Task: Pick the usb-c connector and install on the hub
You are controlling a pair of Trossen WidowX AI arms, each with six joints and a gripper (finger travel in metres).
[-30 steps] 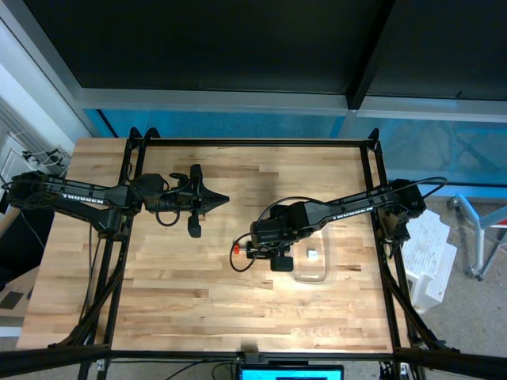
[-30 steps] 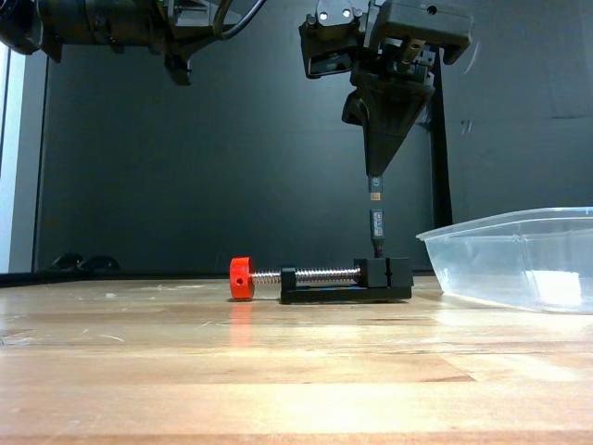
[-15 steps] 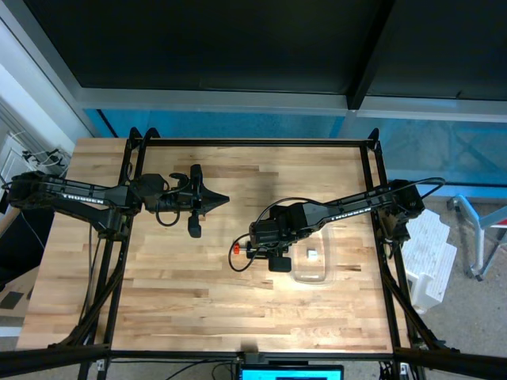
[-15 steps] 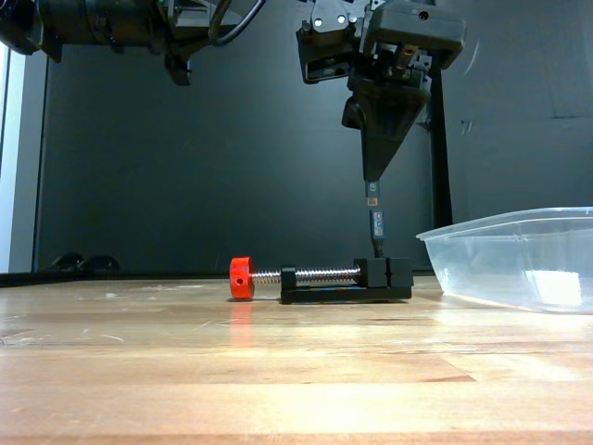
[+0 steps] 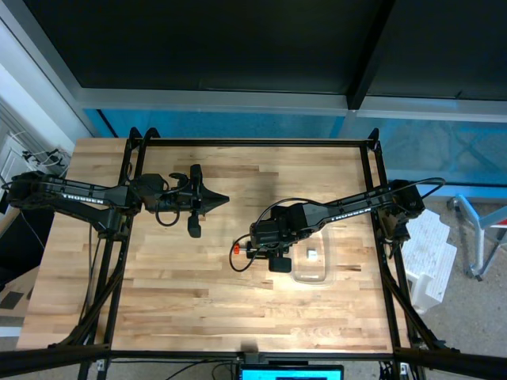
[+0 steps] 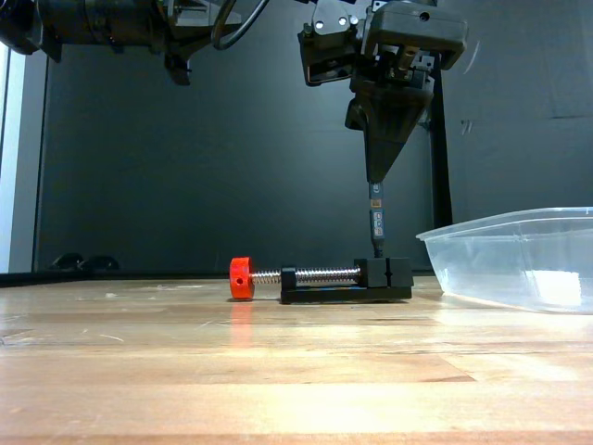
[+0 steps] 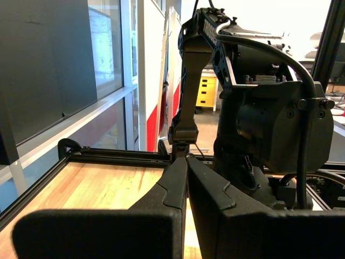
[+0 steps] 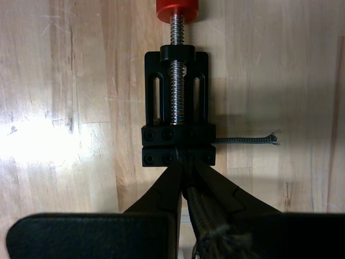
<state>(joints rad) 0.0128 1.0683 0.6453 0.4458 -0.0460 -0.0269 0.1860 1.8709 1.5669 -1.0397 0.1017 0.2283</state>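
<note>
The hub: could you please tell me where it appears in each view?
High view: hub mid-table under the right gripper; left gripper parked to its left.
Low view: centre, below the usb-c connector.
Left wrist view: absent.
Right wrist view: just beyond the right gripper.
Shared landmark: orange-red knob.

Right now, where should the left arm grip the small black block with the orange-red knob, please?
Pinch the black block across its long side rails, near the knob, from above: it lies flat, and the right gripper holds the thin dark connector at its other end. The left gripper hangs shut, far left.
</note>
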